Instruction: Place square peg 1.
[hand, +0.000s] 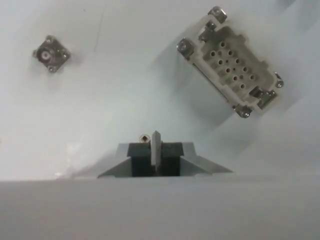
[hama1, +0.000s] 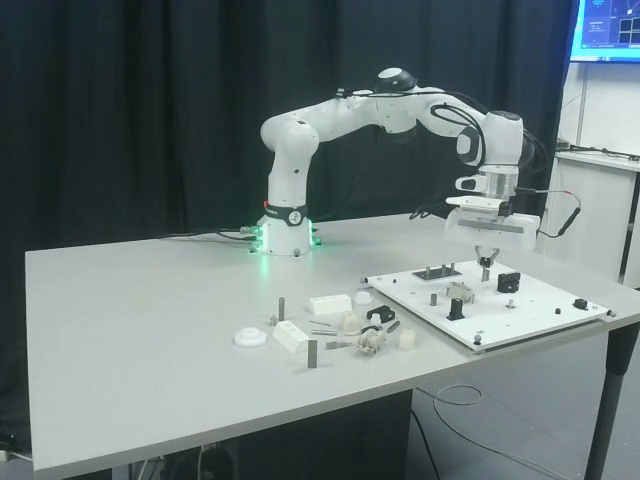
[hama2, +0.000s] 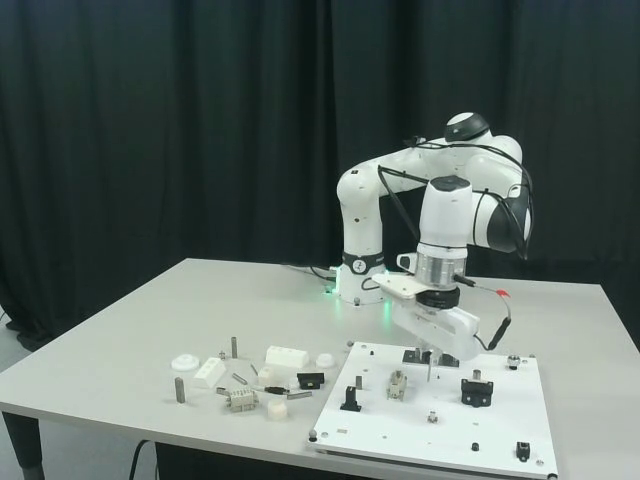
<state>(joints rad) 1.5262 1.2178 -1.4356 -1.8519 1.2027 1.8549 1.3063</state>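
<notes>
My gripper (hand: 156, 167) is shut on a thin grey square peg (hand: 156, 145), which stands upright between the black fingers (hand: 137, 160). The peg's tip hangs just above the white board (hand: 100, 110), beside a small round hole or screw (hand: 144, 138). In the first room view the gripper (hama1: 487, 256) points straight down over the far middle of the board (hama1: 530, 312), with the peg (hama1: 486, 264) below it. The second room view shows the gripper (hama2: 430, 362) and peg (hama2: 430, 374) over the board (hama2: 400, 435), between two mounted parts.
A grey multi-pin connector (hand: 229, 62) and a small round socket (hand: 51, 54) are fixed on the board. Black fixtures (hama1: 508, 283) (hama2: 476, 390) stand near the gripper. Loose white and grey parts (hama1: 330, 322) (hama2: 250, 385) lie on the table (hama1: 130, 320) beside the board.
</notes>
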